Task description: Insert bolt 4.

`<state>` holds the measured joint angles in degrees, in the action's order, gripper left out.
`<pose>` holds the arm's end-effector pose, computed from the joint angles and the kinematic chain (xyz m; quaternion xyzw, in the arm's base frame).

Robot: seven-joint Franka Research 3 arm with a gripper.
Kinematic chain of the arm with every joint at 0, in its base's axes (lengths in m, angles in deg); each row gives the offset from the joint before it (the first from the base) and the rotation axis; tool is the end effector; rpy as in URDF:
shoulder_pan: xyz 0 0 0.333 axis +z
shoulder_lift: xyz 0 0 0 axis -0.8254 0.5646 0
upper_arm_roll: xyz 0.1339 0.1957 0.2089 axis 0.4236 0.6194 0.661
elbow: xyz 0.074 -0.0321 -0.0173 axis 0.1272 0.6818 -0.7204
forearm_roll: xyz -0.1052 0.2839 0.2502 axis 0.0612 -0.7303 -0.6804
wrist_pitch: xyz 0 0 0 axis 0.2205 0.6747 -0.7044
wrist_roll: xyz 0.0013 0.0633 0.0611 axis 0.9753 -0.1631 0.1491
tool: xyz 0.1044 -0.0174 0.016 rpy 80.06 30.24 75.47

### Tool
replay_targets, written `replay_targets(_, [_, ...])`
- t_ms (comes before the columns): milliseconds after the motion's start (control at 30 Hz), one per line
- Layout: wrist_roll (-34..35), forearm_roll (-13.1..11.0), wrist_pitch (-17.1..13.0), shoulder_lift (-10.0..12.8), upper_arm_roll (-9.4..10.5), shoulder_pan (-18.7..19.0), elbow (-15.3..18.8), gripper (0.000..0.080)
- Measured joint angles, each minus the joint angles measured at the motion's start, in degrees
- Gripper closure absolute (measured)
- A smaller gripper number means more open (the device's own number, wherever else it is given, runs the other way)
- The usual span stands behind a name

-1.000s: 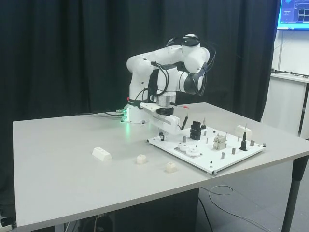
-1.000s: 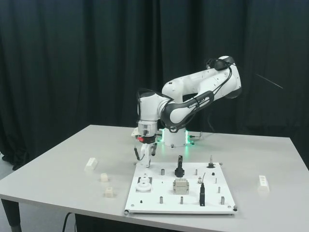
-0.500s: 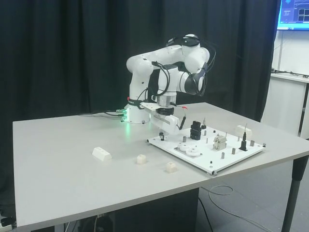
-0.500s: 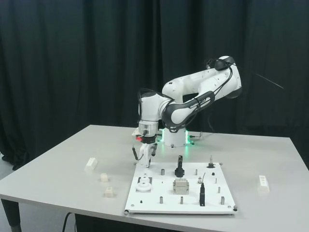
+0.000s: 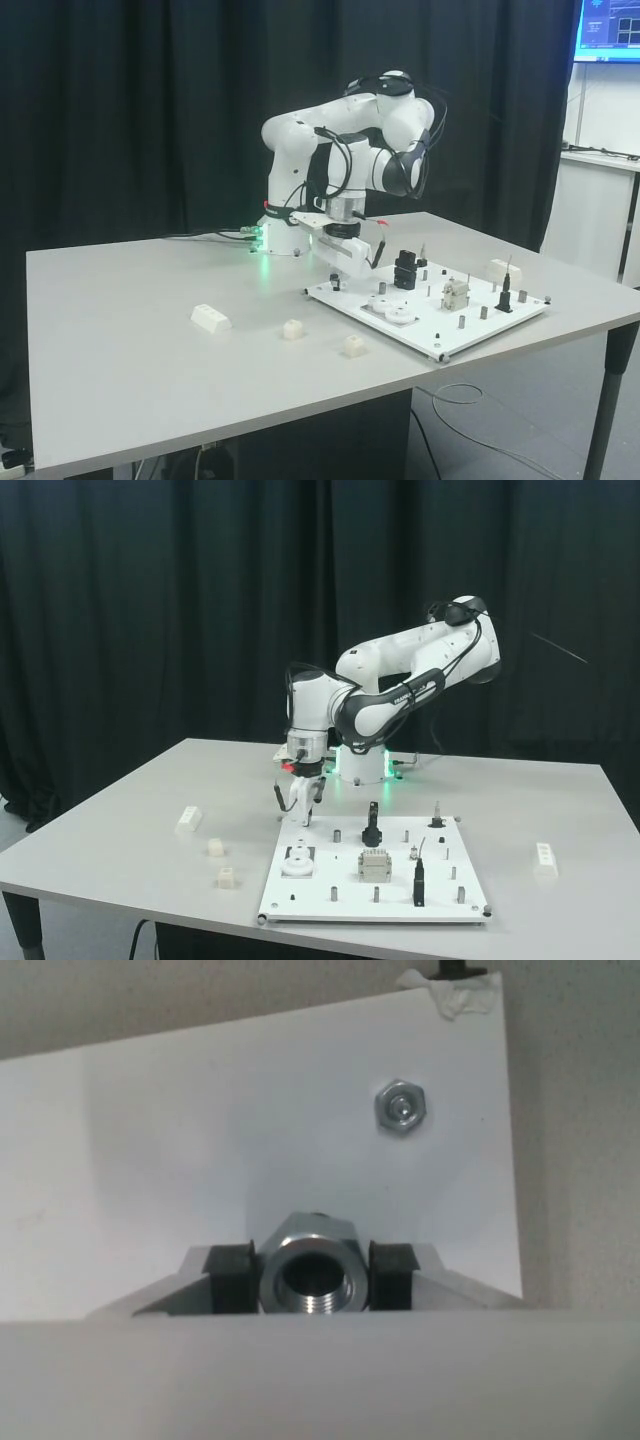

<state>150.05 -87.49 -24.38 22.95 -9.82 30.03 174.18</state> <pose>0.4154 -0.0482 0.2037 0.4081 -0.9126 0.0137 0.0177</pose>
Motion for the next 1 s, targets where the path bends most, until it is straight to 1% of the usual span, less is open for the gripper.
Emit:
replay_targets(333, [-0.09,0.48,0.01,0.0,-0.08,0.08,-0.13,0.0564])
replay_targets(833, [-0.2,0.48,-0.23,0.0,0.14,0.04,-0.2,0.0564])
replay_targets(1000, [-0.38,0.48,-0.79,0.0,0.15,0.0,-0.27,0.0564])
